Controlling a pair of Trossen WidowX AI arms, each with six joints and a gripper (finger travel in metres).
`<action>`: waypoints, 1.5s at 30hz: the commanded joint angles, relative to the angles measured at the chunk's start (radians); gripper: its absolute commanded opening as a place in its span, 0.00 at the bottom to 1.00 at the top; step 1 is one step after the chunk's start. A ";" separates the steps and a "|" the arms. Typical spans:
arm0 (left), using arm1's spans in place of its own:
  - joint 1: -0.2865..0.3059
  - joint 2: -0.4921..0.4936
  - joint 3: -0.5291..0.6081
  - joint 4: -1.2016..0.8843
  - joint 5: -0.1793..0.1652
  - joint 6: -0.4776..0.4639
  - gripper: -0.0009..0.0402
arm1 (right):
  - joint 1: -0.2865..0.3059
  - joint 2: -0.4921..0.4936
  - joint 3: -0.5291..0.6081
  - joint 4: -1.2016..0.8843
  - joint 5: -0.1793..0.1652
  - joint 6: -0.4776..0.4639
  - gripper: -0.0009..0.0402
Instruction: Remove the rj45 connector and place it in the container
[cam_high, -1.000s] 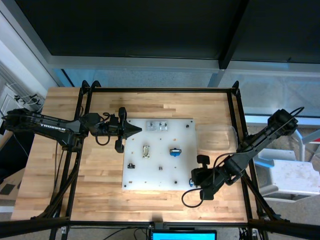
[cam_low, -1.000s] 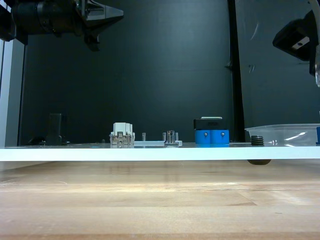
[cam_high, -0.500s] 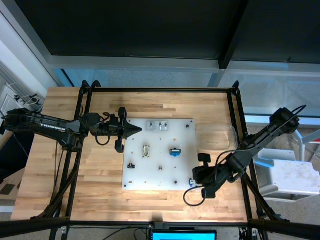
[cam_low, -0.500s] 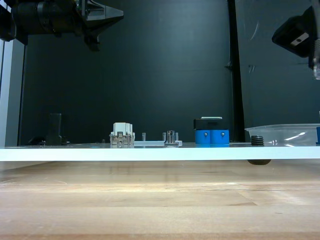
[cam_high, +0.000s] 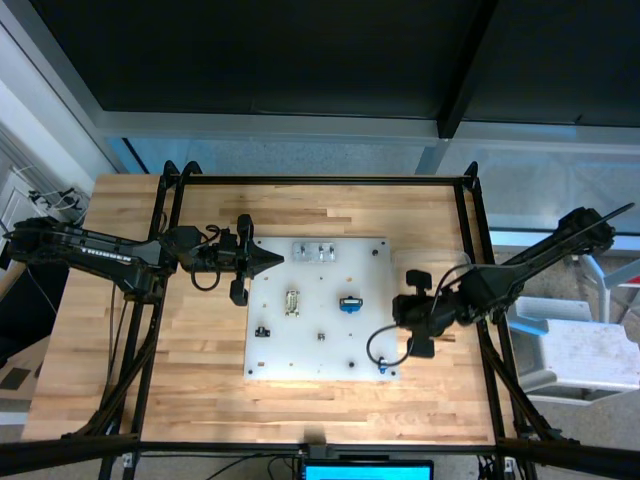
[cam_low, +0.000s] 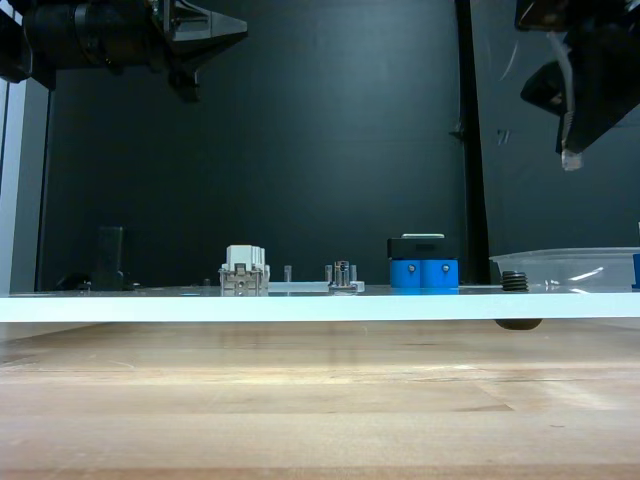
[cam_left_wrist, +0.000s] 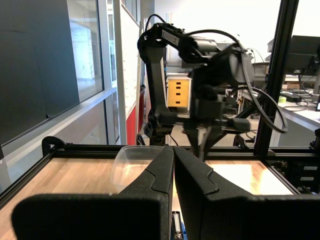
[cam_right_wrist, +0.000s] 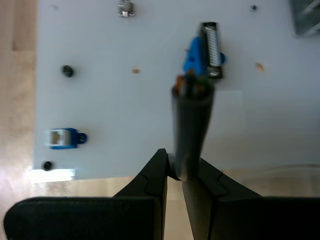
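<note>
Since a second ago the right gripper (cam_high: 400, 312) has left the near right corner of the white board (cam_high: 300, 350) and climbed. It now hangs over the board's right edge, about halfway along it, and the low view shows it high above the board's surface. Its fingers (cam_right_wrist: 157, 170) are pinched narrow on the rj45 connector (cam_right_wrist: 192, 120), a dark stub that juts out past the fingertips. The connector is held in the air, clear of the board, and its lower end shows pale under the gripper in the low view.

The container (cam_high: 445, 262) lies on the bench (cam_high: 200, 380) just off the board's right edge, toward the far corner, and the right gripper is just beside its near end.

A small blue jack (cam_high: 383, 366) sits at the board's near right corner, where the gripper was. The bright-blue block (cam_high: 350, 304) stands right of the board's middle and the cream connector (cam_high: 292, 303) left of it; none of these has shifted.

The left gripper (cam_high: 275, 258) has not stirred: it hovers high over the board's left edge near the far corner, fingers closed tip to tip on nothing
</note>
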 joint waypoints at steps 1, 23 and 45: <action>0.000 0.000 0.000 0.000 0.000 0.000 0.02 | -0.052 -0.042 -0.029 0.000 -0.034 -0.042 0.02; 0.000 0.000 0.000 0.000 0.000 0.000 0.02 | -0.509 -0.276 -0.230 -0.057 -0.151 -0.229 0.02; 0.000 0.000 0.000 0.001 0.000 0.000 0.02 | -0.561 -0.318 -0.233 -0.223 -0.134 -0.106 0.12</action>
